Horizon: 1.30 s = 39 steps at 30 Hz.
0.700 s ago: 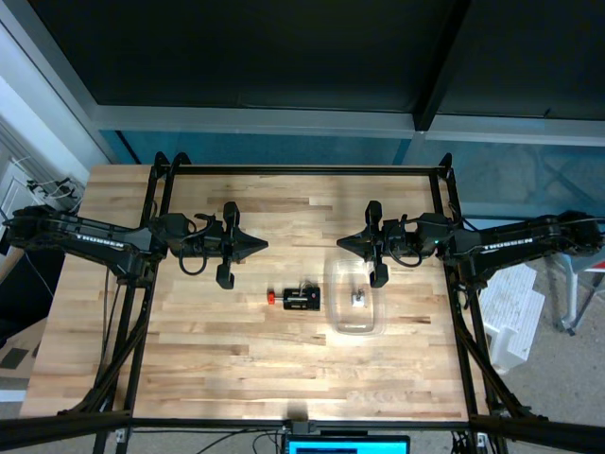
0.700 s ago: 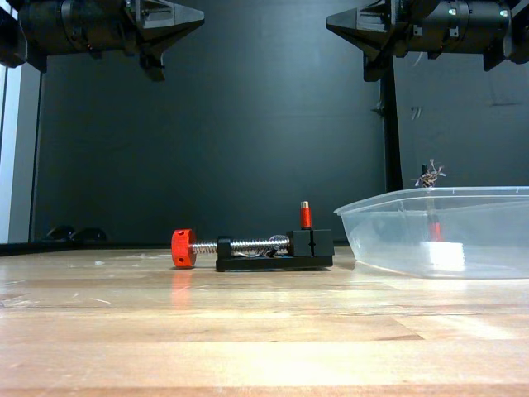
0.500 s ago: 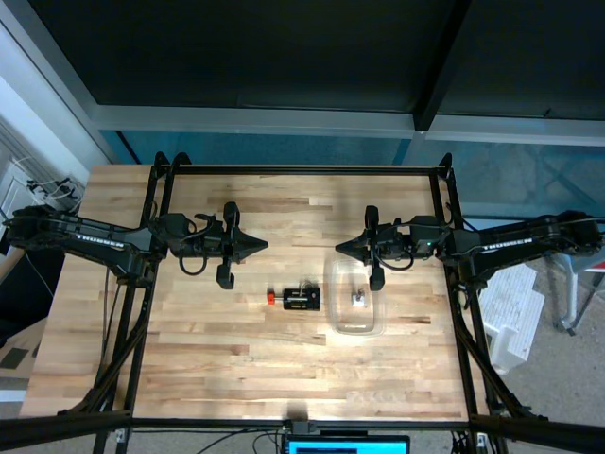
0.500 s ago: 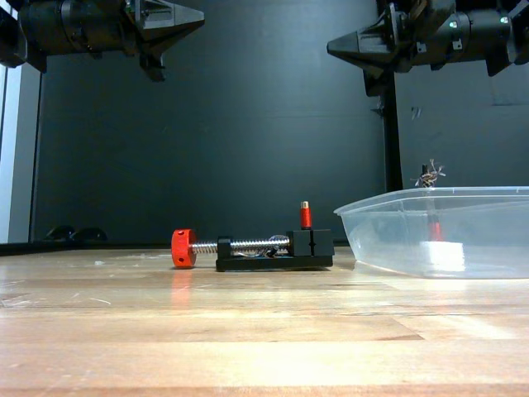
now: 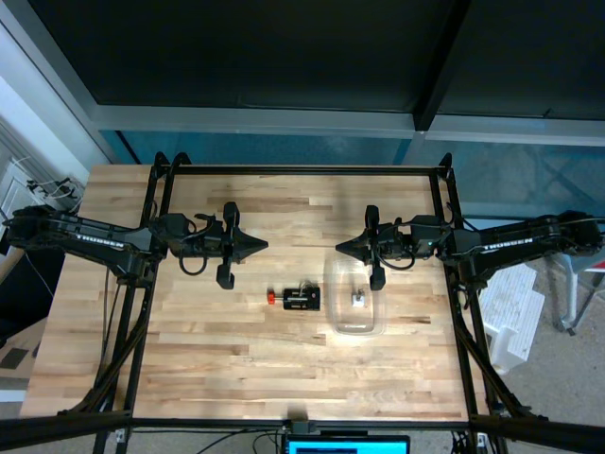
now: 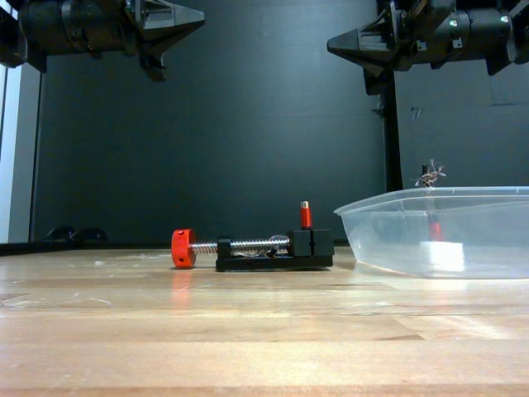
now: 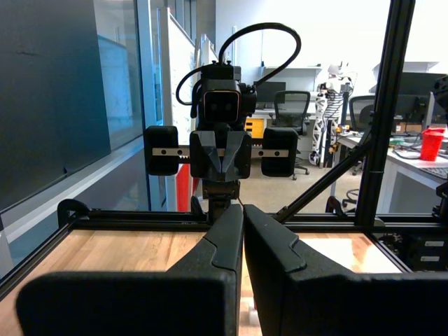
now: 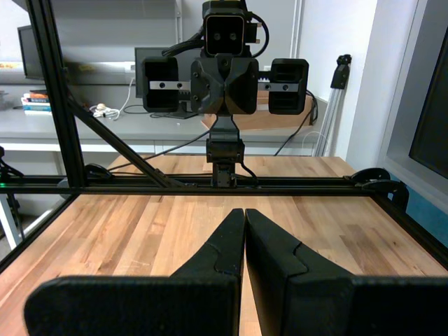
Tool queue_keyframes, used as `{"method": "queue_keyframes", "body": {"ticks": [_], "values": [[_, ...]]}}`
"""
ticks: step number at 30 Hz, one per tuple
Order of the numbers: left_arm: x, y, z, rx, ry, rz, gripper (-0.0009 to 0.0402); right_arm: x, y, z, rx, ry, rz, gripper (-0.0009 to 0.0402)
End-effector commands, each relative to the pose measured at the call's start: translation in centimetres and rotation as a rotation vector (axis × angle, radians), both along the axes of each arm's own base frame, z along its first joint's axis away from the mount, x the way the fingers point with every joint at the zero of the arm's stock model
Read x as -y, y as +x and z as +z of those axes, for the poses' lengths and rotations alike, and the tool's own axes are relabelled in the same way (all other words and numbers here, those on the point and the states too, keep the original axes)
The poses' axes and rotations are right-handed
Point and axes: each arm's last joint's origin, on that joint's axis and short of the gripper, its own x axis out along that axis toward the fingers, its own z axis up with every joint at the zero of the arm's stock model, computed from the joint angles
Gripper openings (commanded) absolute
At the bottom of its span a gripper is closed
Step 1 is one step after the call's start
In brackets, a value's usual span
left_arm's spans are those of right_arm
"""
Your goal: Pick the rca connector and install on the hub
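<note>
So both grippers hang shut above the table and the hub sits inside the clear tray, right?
No. The hub sits on the table left of the clear tray, outside it, per the high view. The left gripper and right gripper do hang shut above the table.

The hub (image 5: 302, 300) lies flat on the wooden table, a small black block with its red knob (image 5: 270, 298) pointing left on a threaded rod and a short red post upright on top. Just right of it, the rca connector (image 5: 358, 298) is a tiny greyish speck inside the clear tray (image 5: 340, 322). The left gripper (image 5: 263, 246) and right gripper (image 5: 340, 246) hang above, fingers together.
</note>
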Motion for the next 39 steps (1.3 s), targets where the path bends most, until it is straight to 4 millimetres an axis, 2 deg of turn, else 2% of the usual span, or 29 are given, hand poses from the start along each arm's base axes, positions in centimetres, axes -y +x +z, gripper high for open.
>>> {"method": "queue_keyframes", "body": {"ticks": [1, 19, 22, 27, 34, 39], "values": [[0.0, 0.0, 0.0, 0.0, 0.0, 0.0, 0.0, 0.0, 0.0, 0.0, -0.002, 0.0, 0.0, 0.0], [0.0, 0.0, 0.0, 0.0, 0.0, 0.0, 0.0, 0.0, 0.0, 0.0, 0.001, 0.003, 0.0, 0.0], [0.0, 0.0, 0.0, 0.0, 0.0, 0.0, 0.0, 0.0, 0.0, 0.1, -0.029, 0.085, -0.002, 0.0], [0.0, 0.0, 0.0, 0.0, 0.0, 0.0, 0.0, -0.1, 0.2, 0.7, -0.229, 0.132, -0.014, 0.0], [0.0, 0.0, 0.0, 0.0, 0.0, 0.0, 0.0, -0.4, -0.2, 2.7, -0.52, 0.126, -0.021, 0.0], [0.0, 0.0, 0.0, 0.0, 0.0, 0.0, 0.0, -0.9, -0.3, 3.0, -0.696, 0.126, -0.02, 0.0]]}}
